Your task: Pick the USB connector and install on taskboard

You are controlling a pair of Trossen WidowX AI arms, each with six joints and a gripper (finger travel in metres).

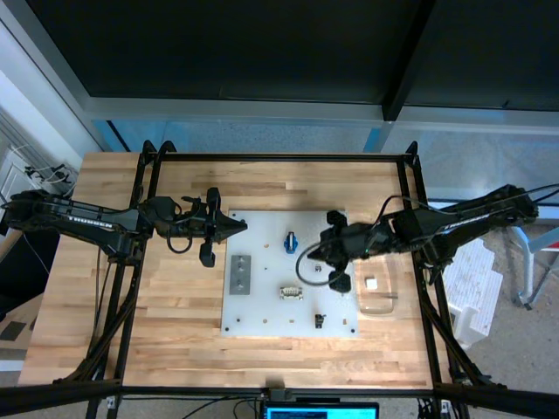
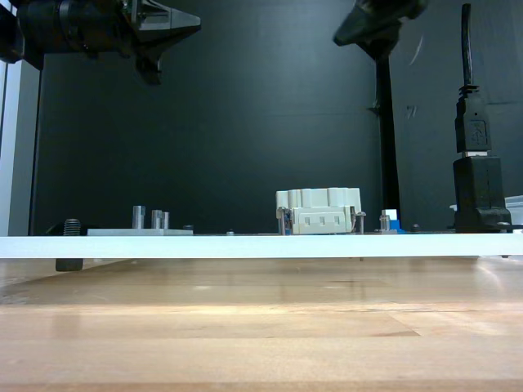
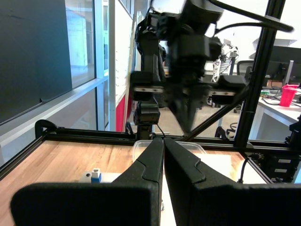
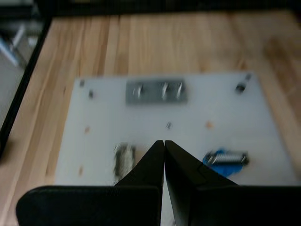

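1. The left gripper hangs high over the wooden table, its tips reaching just past the far left edge of the taskboard. In the left wrist view its two fingers are pressed flat together with nothing between them: clenched and empty.
2. The taskboard, a flat white plate with small holes, lies in the middle of the table between the two arms.
3. On the left part of the plate sits a grey metal block with short pins standing up from it.
4. Further right, a blue part stands toward the far side of the plate, and a silver multi-pin connector sits nearer the front.
5. The USB connector is on the taskboard toward its near right corner. It stands upright, with its lower end seated in a wider black base on the plate and a thin black stem rising from its top. No gripper touches it.
6. The right gripper is held well above the right part of the board, just right of the blue part and far above the USB connector. The right wrist view looks down on the plate — the fingers meet along a closed seam, clenched on nothing.
7. Just off the board's right edge lies a clear plastic tray holding a small white square piece.
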